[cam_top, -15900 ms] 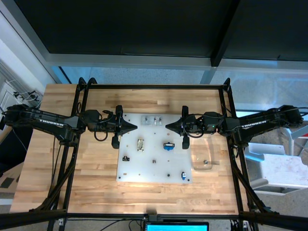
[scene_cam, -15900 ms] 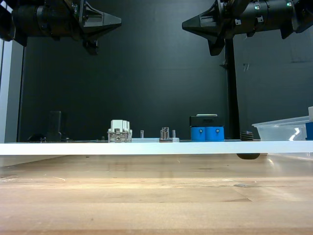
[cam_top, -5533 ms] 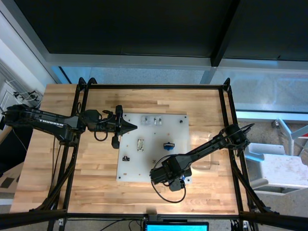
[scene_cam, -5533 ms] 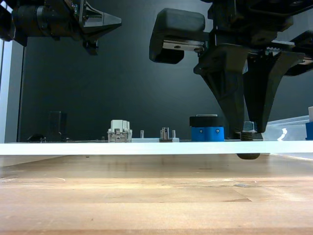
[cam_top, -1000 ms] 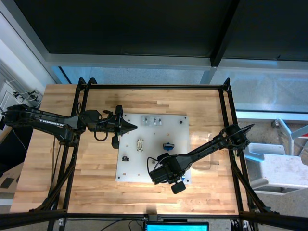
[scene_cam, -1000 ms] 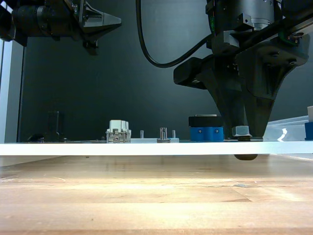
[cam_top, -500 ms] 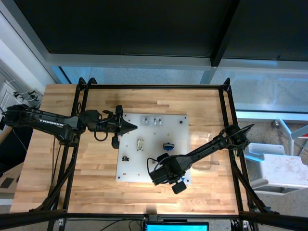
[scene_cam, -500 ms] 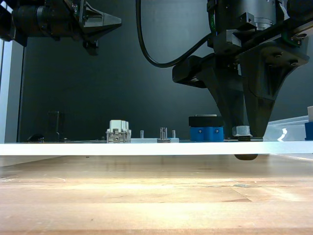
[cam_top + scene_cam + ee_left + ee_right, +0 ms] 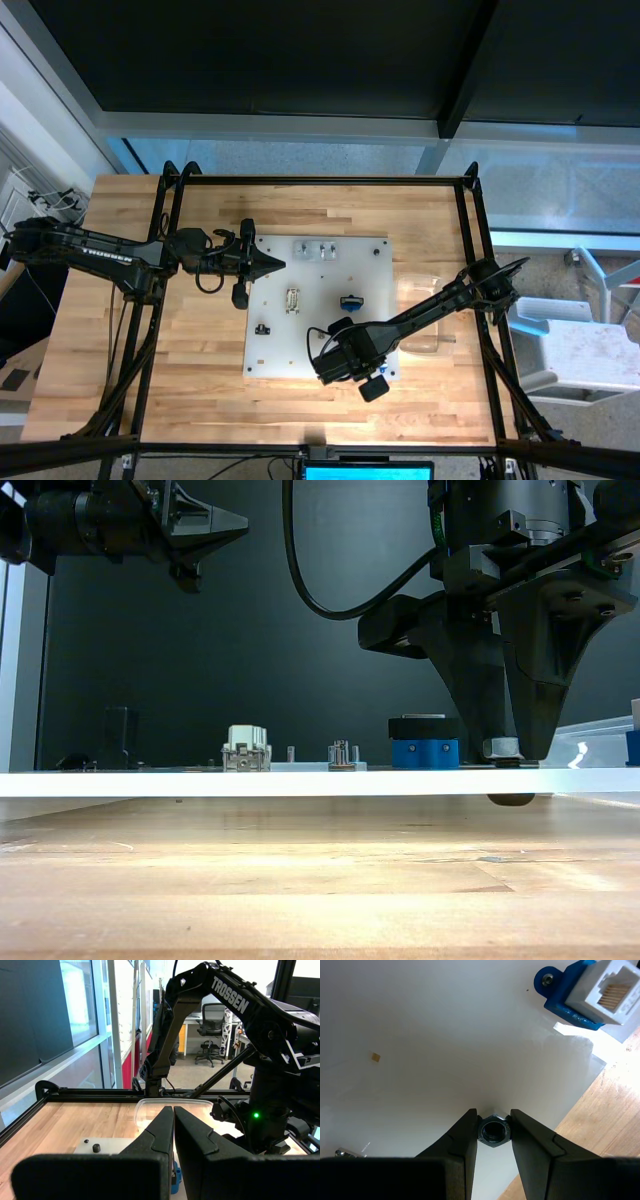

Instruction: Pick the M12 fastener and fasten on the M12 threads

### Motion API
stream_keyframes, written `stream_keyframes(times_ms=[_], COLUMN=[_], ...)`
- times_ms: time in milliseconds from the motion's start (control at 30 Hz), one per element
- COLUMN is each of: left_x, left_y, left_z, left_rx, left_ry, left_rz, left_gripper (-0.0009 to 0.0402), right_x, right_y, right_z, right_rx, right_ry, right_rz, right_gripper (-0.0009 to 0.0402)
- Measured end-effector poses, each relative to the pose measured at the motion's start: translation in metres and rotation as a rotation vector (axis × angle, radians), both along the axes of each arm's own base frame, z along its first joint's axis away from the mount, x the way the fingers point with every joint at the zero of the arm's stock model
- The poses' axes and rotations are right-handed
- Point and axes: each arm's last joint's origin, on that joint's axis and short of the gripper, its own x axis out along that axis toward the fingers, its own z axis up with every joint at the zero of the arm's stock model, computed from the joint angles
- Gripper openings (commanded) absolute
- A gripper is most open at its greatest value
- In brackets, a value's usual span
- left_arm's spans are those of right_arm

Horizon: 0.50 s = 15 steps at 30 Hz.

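The small silver nut [image 9: 493, 1132] sits on its black stud, whose dark end fills the nut's hole. My right gripper [image 9: 493, 1119] points straight down at the white board [image 9: 275, 340] near its near right edge, shut on the nut. In the low view the nut [image 9: 500, 748] lies low between the right gripper's fingertips [image 9: 502, 742], close to the board, with no ribs showing. From above, the right wrist [image 9: 345, 362] covers nut and stud. My left gripper [image 9: 275, 264] hangs shut and holding nothing over the board's far left corner.
A clear tray [image 9: 425, 335] lies on the table right of the board. A blue connector [image 9: 350, 301] stands mid-board, and another blue connector [image 9: 585, 995] sits at the board's edge close to the stud. A grey connector [image 9: 246, 752] and small posts stand farther left.
The right wrist has turned a little about the stud, fingers still on the nut. Over the last seconds the nut has sunk lower on the stud. The left arm has not moved.
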Motion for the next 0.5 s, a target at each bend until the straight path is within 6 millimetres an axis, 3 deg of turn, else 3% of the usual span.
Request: stream_keyframes(times_ms=[300,500], left_x=[0.0000,0.0000], left_y=[0.0000,0.0000], left_z=[0.0001,0.0000], left_rx=[0.000,0.000], left_ry=[0.000,0.000], left_rz=[0.000,0.000], left_gripper=[0.0000,0.0000], right_x=[-0.0003,-0.0018], right_y=[0.0004,0.0009], right_z=[-0.0002,0.0040], right_rx=[-0.002,0.005], right_ry=[-0.004,-0.010], right_rz=[0.003,0.005], right_gripper=[0.0137,0.0161])
